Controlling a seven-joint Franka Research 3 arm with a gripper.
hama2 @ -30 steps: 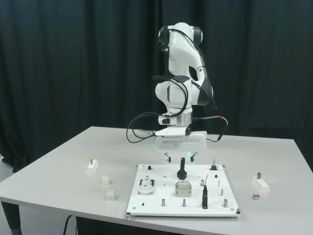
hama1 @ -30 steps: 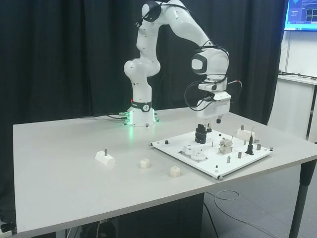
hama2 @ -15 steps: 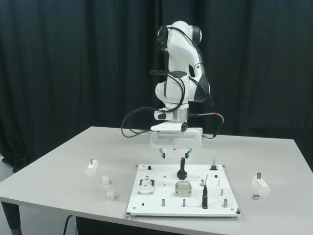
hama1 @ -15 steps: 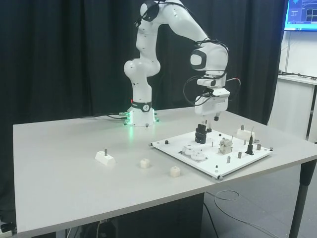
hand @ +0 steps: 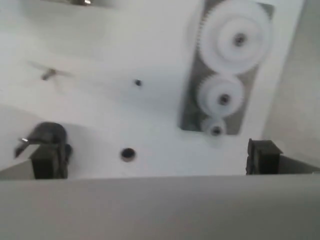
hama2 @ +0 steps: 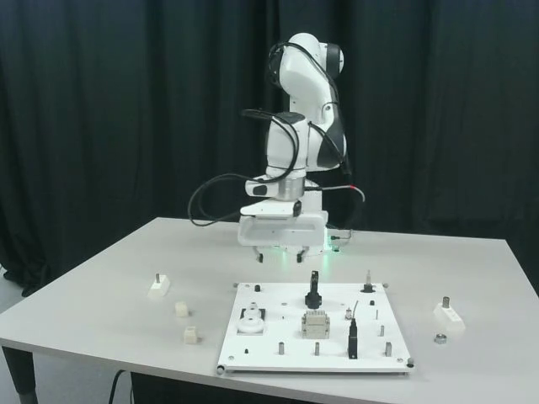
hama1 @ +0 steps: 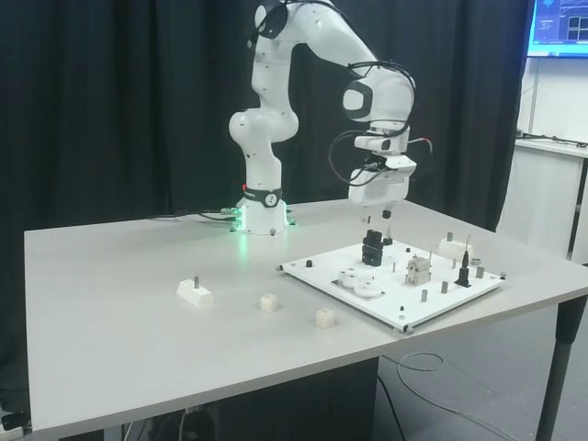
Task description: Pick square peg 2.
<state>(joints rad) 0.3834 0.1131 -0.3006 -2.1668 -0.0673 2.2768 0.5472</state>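
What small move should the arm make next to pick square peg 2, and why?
Probably carry the gripper sideways off the board toward the two white cubes on the table. It hangs above the gears, jaws open and empty, and the cubes lie apart from the board. Which cube is peg 2, I cannot tell.

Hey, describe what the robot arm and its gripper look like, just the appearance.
The arm is white with rounded segments and black joint bands. Black cables loop from the wrist. Its base shows green lights. The gripper has a wide white body with two short black fingers.
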